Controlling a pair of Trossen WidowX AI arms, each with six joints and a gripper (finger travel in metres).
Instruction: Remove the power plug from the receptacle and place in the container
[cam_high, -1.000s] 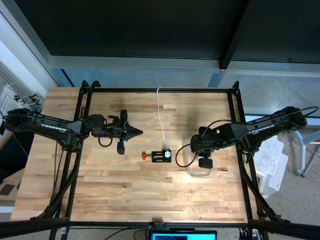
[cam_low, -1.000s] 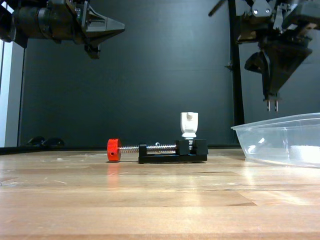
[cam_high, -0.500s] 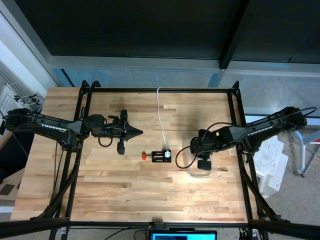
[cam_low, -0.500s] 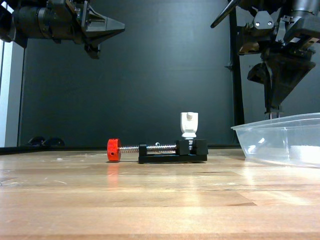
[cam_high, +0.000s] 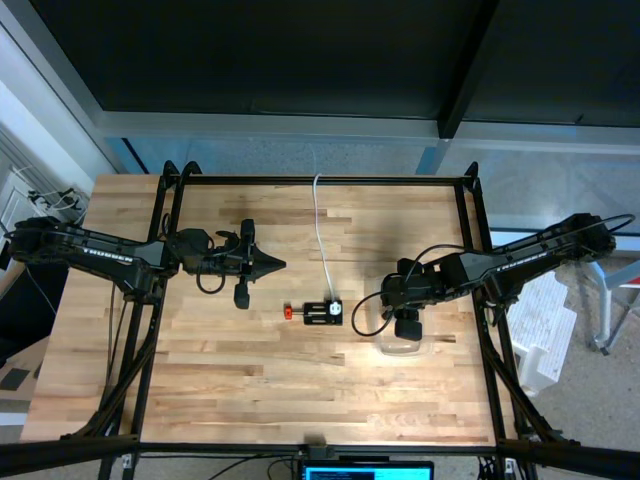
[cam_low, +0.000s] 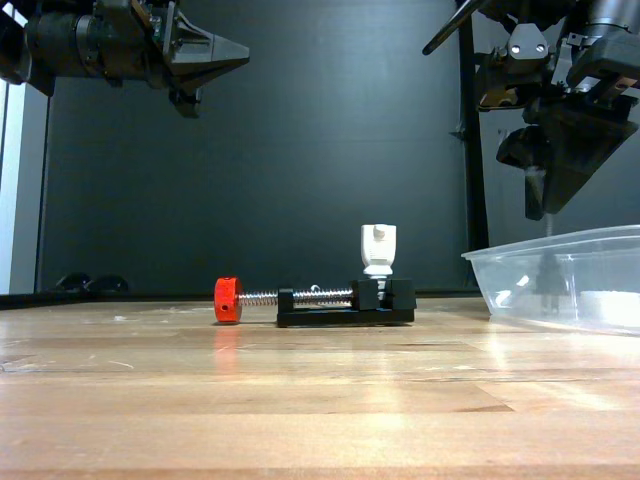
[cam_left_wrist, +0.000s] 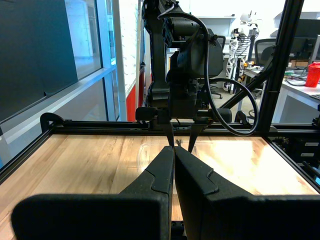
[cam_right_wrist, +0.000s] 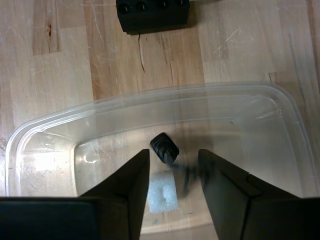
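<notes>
The left claw (cam_high: 272, 265) is hovering high over the left part of the desk (cam_high: 200, 380), lying level and pointing inward. Its two fingers (cam_left_wrist: 157, 175) are pressing together with nothing between them. Near the middle of the desk a black clamp (cam_low: 345, 300) is sitting flat, with its red knob (cam_low: 227, 300) sticking out on the left end. The clamp is gripping the white receptacle (cam_low: 378, 248), which is standing upright with nothing plugged into its top. The white cord (cam_high: 321, 230) is running from the receptacle toward the far edge of the desk. Just to the right of the clamp, and not touching it, the clear container (cam_right_wrist: 150, 97) is resting on the wood. The black plug (cam_right_wrist: 165, 147) is lying inside it, free of any grip, beside a small white block (cam_right_wrist: 164, 195). The plug is showing as a blurred dark shape in both the low and right wrist views. So it seems to be down near the container's floor, though I cannot tell whether it is settling or at rest. The right claw (cam_low: 536, 205) is hanging directly above the container and pointing straight down. Its fingers (cam_right_wrist: 130, 185) are spreading apart on either side of the plug below, holding nothing.
</notes>
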